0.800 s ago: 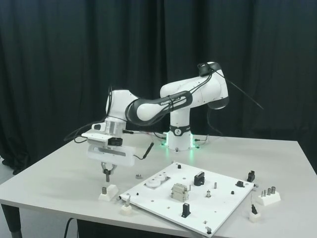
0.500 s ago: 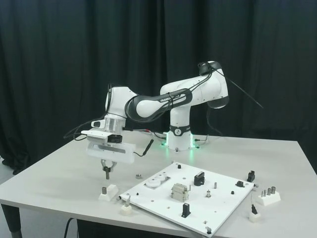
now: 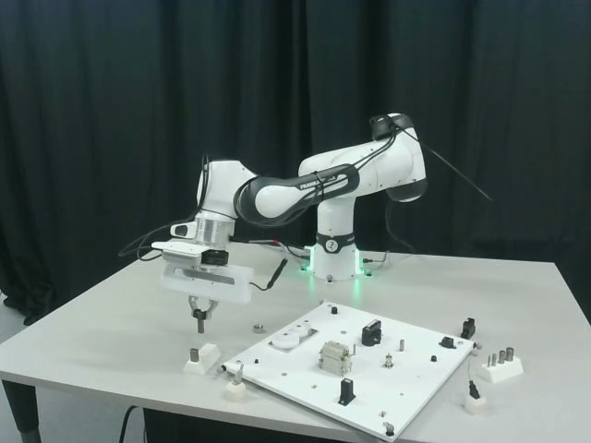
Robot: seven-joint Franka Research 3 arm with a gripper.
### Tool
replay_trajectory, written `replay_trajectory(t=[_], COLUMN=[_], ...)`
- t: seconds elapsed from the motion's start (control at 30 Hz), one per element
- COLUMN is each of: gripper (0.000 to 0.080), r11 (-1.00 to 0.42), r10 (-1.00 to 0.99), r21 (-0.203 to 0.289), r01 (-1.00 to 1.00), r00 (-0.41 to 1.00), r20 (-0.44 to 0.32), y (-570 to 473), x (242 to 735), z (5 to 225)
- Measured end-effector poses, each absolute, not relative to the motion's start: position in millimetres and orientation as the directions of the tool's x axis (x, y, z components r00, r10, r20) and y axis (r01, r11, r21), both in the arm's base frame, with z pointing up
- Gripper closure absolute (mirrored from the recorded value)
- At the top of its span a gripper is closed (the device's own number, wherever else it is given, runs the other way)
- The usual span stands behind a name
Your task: Insert square peg 3.
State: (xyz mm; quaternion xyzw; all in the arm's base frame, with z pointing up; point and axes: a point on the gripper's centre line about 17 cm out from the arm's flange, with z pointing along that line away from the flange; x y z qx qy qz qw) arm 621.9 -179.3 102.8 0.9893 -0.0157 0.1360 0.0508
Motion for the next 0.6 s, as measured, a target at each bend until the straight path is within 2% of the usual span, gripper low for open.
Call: replay_trajectory(t=[0.6], gripper=[0.0688], r11=[-0.996], r10=[-0.005], r21=[0.089], r01=[-0.031], r00=[0.961], r20=[0.277], y=[-169.7], x=[626.5], z=[105.9])
